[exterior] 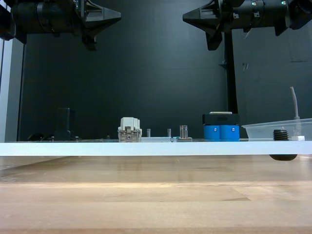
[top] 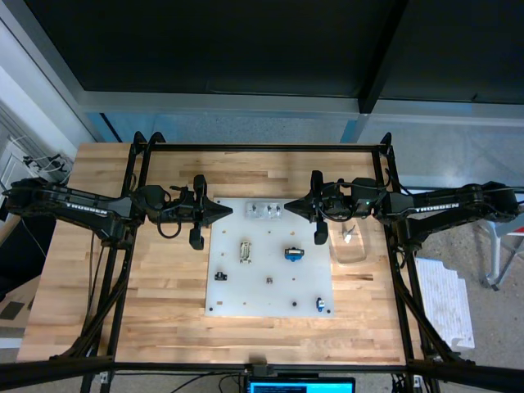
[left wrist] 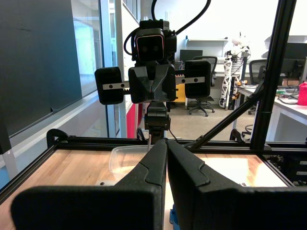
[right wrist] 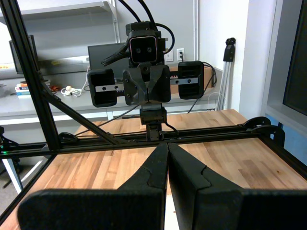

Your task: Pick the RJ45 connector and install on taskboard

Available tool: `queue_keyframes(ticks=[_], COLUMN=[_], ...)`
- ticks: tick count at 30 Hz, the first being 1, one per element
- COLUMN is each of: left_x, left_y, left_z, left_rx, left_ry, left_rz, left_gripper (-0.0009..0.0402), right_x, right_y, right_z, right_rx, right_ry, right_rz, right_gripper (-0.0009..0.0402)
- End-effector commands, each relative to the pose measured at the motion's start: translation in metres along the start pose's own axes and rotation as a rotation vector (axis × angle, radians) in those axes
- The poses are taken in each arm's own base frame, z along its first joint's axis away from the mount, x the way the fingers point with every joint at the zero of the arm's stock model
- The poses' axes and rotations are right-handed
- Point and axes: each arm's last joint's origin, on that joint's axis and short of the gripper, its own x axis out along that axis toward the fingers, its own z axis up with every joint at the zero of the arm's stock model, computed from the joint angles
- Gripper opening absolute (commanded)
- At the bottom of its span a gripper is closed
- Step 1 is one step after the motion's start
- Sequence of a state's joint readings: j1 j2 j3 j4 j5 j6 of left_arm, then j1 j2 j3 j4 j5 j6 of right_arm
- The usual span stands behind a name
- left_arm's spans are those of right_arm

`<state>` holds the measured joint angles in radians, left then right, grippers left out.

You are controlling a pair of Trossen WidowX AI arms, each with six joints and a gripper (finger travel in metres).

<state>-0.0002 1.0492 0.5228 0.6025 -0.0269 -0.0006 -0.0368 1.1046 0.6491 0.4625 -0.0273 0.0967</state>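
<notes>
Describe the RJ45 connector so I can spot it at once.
Left gripper and right gripper hover shut above the far edge of the large flat white square taskboard; right of it sits a small clear plastic tray. The tiny whitish RJ45 connector lies inside it, unlike the blue block fitting and beige rectangular fitting on the board.

The left arm [top: 74,205] and right arm [top: 442,205] are matte black, with white "TROSSEN" lettering and looped black cables. The left gripper [top: 228,211] and right gripper [top: 288,206], toward the far edge of the tabletop [top: 98,270], have tapered black jaws pressed together on silver toothed rails.
</notes>
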Motion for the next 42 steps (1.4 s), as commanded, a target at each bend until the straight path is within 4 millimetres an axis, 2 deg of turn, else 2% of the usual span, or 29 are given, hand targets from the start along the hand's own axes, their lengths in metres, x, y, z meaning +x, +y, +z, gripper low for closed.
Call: queue_keyframes(ticks=[1,11,15,32,42], left_x=[0.0,0.0,0.0,0.0,0.0], left_y=[0.0,0.0,0.0,0.0,0.0], left_z=[0.0,0.0,0.0,0.0,0.0], left_rx=[0.0,0.001,0.0,0.0,0.001], left_ry=[0.0,0.0,0.0,0.0,0.0], left_rz=[0.0,0.0,0.0,0.0,0.0], left_gripper=[0.0,0.0,0.0,0.0,0.0], right_x=[0.001,0.001,-0.006,-0.062,-0.095], right_y=[0.001,0.001,0.002,0.004,0.005], right_z=[0.006,0.006,0.008,0.03,0.033], right_rx=[0.0,0.003,0.004,-0.042,-0.113], right_ry=[-0.027,-0.023,0.014,0.548,0.857], right_rz=[0.003,0.007,0.019,-0.026,-0.039], right_gripper=[0.0,0.0,0.0,0.0,0.0])
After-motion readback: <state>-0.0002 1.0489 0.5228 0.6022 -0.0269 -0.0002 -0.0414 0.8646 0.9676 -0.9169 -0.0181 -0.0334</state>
